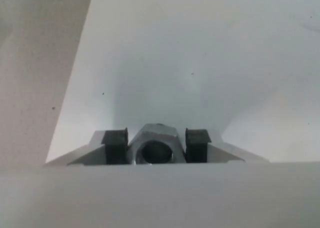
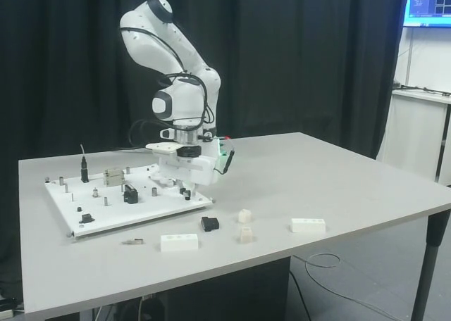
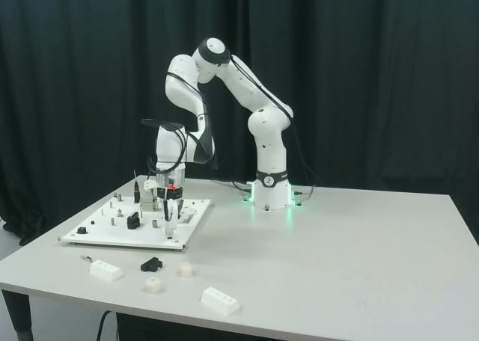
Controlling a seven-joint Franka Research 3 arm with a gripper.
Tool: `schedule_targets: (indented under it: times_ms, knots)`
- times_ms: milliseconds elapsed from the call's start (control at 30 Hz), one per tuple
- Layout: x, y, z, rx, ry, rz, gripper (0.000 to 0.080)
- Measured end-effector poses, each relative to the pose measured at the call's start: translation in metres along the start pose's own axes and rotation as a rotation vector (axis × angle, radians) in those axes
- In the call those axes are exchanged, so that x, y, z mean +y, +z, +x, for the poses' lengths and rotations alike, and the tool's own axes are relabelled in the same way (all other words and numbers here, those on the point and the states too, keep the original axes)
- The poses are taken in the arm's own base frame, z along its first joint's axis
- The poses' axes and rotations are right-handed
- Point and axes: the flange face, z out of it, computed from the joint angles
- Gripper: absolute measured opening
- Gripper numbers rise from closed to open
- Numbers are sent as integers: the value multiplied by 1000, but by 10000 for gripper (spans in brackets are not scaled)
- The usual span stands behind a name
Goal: Remove bolt 4.
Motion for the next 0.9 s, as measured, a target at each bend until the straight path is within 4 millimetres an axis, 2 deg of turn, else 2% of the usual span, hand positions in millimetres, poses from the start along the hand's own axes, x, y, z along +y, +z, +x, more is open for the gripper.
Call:
schedule_targets:
  times_ms: [433, 900]
  knots:
    - [0, 0, 0, 0, -72, 0, 244]
    - [-1, 0, -4, 14, -321, -8, 242]
